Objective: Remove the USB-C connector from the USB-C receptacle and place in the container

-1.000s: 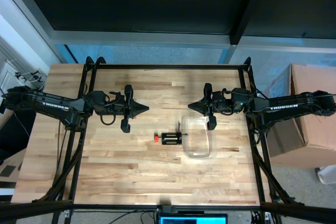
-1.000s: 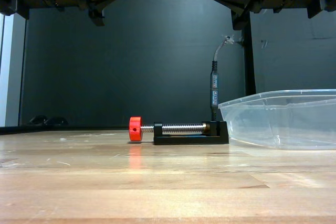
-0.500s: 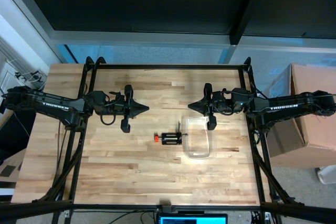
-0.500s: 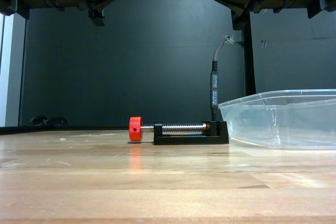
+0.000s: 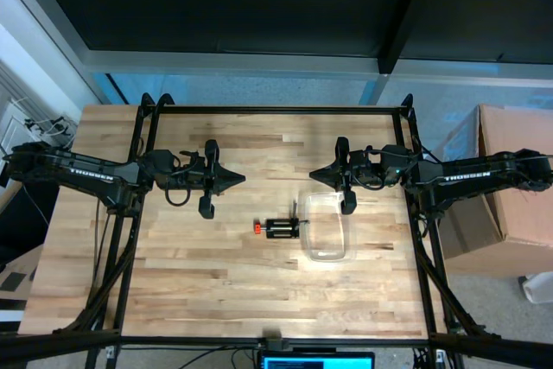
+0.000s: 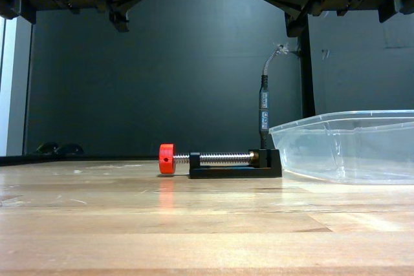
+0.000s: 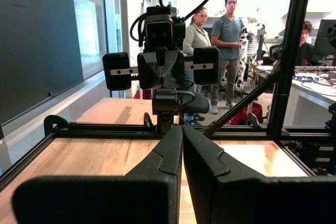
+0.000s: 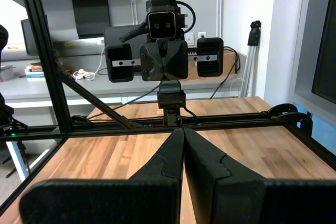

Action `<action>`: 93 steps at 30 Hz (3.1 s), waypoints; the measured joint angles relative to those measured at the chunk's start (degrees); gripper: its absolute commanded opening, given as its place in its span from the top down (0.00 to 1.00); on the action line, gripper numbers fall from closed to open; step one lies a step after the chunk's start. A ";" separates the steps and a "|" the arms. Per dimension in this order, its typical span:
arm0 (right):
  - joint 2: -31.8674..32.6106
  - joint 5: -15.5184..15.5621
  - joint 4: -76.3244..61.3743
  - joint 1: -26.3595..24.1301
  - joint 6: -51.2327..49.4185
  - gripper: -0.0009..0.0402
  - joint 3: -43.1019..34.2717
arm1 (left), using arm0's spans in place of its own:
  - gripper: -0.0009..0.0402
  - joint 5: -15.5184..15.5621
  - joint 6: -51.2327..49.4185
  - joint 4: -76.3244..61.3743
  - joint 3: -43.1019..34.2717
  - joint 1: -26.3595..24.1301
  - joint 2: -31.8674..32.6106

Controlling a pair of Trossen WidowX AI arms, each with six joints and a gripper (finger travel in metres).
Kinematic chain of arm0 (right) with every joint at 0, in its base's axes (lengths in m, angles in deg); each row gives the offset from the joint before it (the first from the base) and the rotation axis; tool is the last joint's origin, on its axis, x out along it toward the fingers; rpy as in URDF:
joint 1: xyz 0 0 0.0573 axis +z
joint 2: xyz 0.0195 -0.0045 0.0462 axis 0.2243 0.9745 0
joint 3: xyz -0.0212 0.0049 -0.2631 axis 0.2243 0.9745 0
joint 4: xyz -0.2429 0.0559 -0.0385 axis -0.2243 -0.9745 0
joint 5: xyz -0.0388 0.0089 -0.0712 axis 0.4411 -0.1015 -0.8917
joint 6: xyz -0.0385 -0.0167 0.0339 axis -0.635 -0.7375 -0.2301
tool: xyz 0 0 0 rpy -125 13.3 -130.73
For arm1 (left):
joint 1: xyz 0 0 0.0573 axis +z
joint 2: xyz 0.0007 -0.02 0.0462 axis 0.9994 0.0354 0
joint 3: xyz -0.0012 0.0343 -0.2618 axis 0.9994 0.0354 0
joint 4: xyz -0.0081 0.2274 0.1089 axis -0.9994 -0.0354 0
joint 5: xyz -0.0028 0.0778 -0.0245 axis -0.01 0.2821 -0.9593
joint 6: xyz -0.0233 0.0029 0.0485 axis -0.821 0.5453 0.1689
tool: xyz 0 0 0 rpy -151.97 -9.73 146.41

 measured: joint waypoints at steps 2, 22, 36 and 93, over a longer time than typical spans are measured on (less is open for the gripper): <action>0.00 0.02 0.00 0.04 0.04 0.98 0.00 | 0.98 -0.02 -0.02 0.00 -0.02 0.00 0.00; 2.08 -0.61 -47.01 1.62 1.88 0.98 -18.47 | 0.98 0.00 0.00 0.02 -0.02 0.00 -0.02; 16.02 -3.72 -79.28 8.74 2.80 0.98 -37.70 | 0.98 0.00 0.00 0.02 -0.02 0.00 -0.02; 43.91 -5.07 -89.26 16.50 10.47 0.77 -56.37 | 0.98 -0.02 0.00 0.00 0.00 0.00 -0.02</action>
